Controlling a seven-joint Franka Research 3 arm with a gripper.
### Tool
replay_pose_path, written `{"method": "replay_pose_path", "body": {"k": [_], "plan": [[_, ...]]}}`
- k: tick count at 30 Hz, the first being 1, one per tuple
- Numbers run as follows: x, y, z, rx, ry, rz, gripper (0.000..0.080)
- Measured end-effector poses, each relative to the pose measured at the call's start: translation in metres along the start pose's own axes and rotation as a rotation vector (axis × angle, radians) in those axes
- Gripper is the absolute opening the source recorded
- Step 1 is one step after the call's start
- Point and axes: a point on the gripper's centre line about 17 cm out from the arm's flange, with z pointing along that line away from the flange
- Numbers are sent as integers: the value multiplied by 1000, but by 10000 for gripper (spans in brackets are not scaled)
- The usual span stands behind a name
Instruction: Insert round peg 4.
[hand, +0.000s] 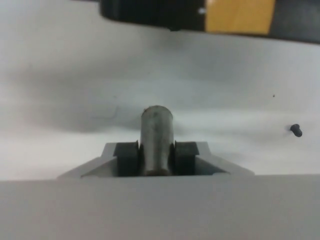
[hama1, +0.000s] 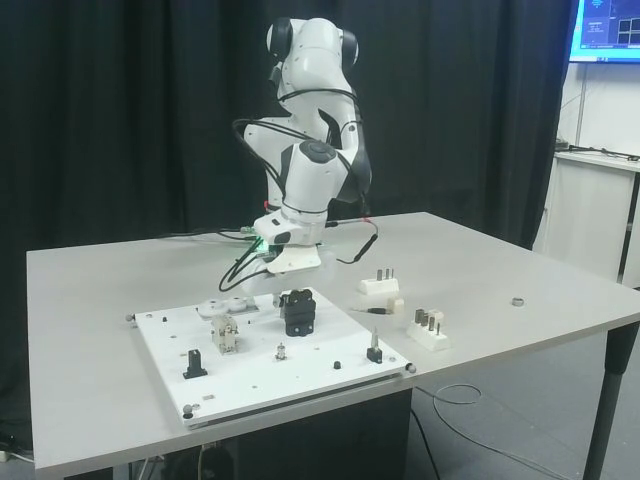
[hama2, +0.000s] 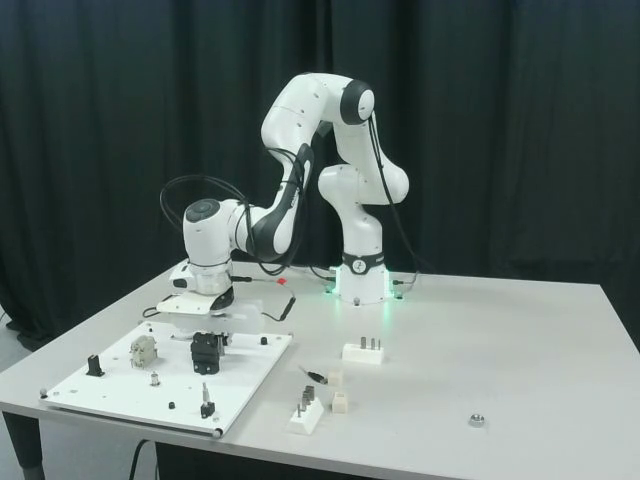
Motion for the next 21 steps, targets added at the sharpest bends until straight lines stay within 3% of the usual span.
{"method": "replay_pose_path", "body": {"k": [21], "plan": [[1, -1, 1, -5, 5, -16, 149]]}}
